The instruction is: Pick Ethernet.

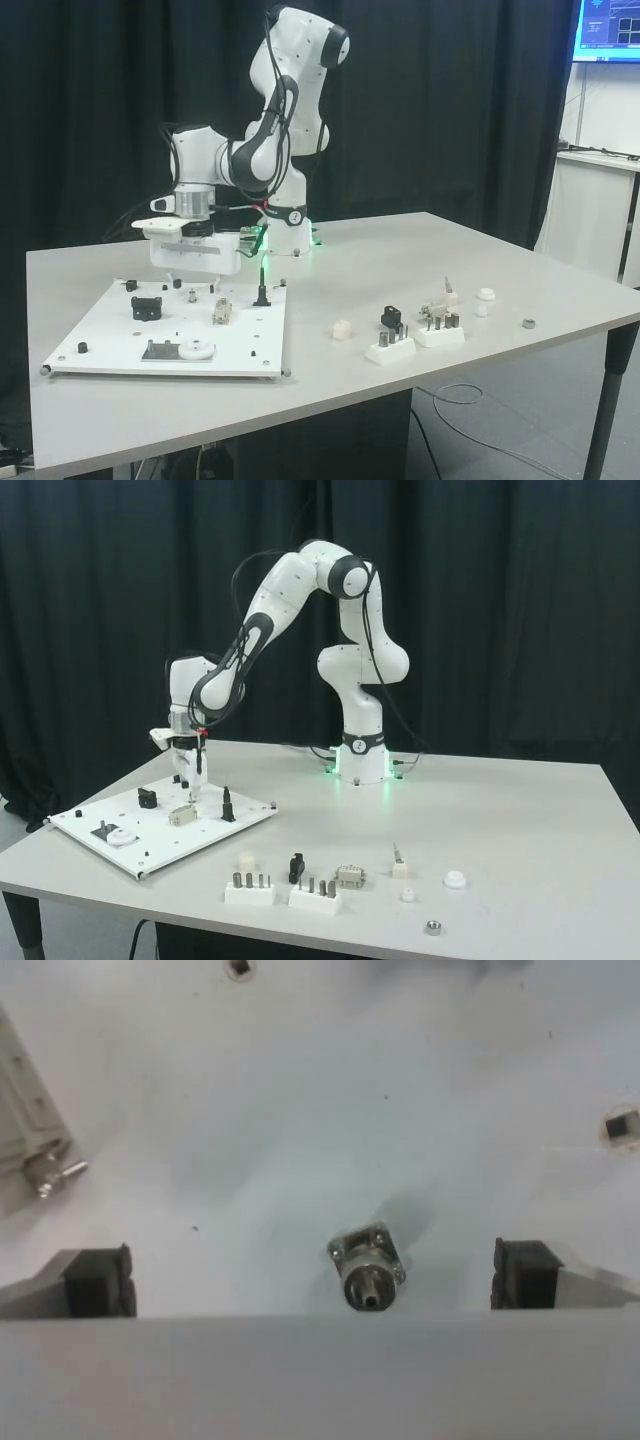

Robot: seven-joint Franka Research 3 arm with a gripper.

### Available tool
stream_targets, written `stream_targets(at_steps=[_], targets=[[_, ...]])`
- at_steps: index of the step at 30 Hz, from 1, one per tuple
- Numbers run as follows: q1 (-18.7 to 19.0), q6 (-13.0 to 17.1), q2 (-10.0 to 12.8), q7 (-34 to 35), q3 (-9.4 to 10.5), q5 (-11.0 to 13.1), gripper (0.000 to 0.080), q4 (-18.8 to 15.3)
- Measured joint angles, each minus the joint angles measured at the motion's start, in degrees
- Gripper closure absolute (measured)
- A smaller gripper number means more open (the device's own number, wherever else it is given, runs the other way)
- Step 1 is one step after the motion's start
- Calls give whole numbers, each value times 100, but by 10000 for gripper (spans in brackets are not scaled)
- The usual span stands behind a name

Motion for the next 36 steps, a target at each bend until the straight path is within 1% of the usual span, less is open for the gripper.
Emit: stream_targets(at_steps=[4, 12, 16, 22, 36], targets=[[43, -6, -74, 15, -58, -98, 11, -11], [74, -17, -166, 21, -122, -175, 3, -26], [74, -17, -193, 21, -130, -234, 3, -28], [86, -17, -229, 21, -157, -390, 3, -28], [143, -10, -340, 21, -316, -612, 3, 2]])
